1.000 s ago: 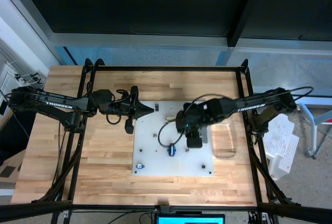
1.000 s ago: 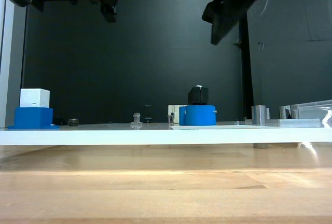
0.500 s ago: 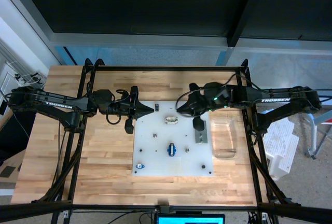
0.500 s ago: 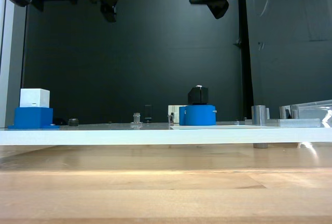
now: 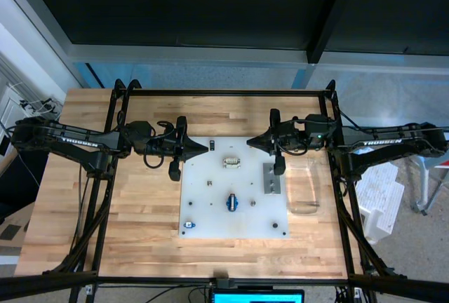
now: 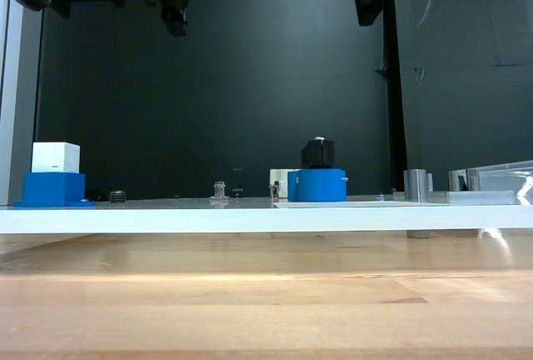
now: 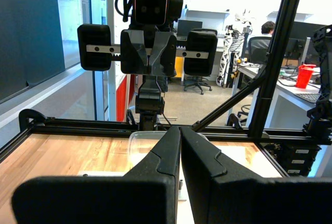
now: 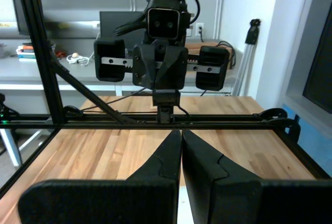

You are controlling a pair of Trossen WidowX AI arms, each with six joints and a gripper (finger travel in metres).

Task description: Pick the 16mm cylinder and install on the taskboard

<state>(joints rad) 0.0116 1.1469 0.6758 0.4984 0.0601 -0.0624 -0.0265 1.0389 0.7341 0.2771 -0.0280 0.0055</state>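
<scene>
In the middle of the high view lies the taskboard (image 5: 210, 212). The cylinder (image 6: 415, 185) stands upright on it, right of the blue fitting (image 6: 321, 185), and seems seated. Farther, above the board's far edge, the left gripper (image 5: 205, 146) and the right gripper (image 5: 251, 141) hang high, each with fingers pressed together on nothing. I judge only a check is left: confirm the cylinder is straight, arms clear.
</scene>
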